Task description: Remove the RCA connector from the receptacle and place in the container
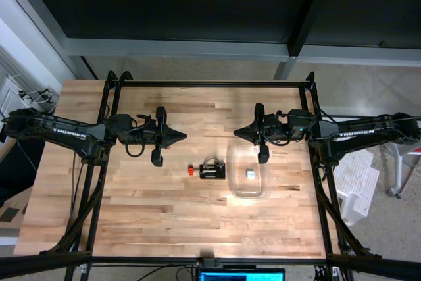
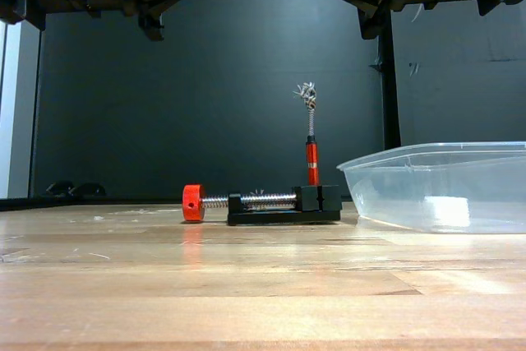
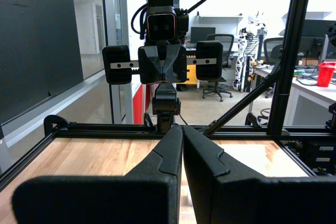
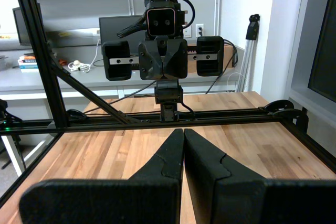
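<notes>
Above the tabletop (image 1: 131, 208), your left gripper (image 1: 183, 136) and right gripper (image 1: 237, 132) hang high, both jaws closed and empty. The container (image 1: 239, 187) sits just beside the receptacle (image 1: 210, 172). The RCA connector (image 2: 312, 159) stands upright in the receptacle. It looks light, slim and probably snug, so pinch its stiff red barrel, not the springy frayed tail.

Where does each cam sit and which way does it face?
High: above the table's near edge, looking down and away; both arms, left tool and right tool shut, tips facing, raised beyond the receptacle and container.
Low: table height at the near edge, looking level; RCA connector upright in the receptacle, both tools overhead.
Left wrist: along its own tool, facing the right arm.
Right wrist: mirrored, facing the left arm.
Shared: high and low both show receptacle beside container.
</notes>
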Tool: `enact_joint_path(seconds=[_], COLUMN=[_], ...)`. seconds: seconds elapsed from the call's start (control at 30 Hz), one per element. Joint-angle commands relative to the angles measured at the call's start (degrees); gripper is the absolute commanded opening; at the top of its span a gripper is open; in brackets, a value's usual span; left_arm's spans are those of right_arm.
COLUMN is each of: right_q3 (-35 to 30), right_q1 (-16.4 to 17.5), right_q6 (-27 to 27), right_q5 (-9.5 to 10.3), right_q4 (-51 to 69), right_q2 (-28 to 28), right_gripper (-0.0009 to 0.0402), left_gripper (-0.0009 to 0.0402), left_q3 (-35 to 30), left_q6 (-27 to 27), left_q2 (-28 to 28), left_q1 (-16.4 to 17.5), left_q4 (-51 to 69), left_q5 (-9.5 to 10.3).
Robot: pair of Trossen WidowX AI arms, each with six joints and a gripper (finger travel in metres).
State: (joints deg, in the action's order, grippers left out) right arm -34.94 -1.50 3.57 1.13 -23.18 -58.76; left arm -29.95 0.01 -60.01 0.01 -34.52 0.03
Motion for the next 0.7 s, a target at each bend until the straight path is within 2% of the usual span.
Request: enact_joint_path(seconds=[0.03,0.6,0.7], right_q3=[0.0,0.0,0.0], right_q1=[0.0,0.0,0.0], right_q6=[0.0,0.0,2.8], right_q5=[-0.02,-0.02,0.0], right_q4=[0.0,0.0,0.0], right_q2=[0.0,0.0,-0.1], right_gripper=[0.0,0.0,0.0], left_gripper=[0.0,0.0,0.0], left_q3=[0.0,0.0,0.0], left_q6=[0.0,0.0,0.0], left_q2=[0.0,0.0,0.0], left_q1=[0.0,0.0,0.0], left_q4=[0.0,0.0,0.0], left_q5=[0.0,0.0,0.0])
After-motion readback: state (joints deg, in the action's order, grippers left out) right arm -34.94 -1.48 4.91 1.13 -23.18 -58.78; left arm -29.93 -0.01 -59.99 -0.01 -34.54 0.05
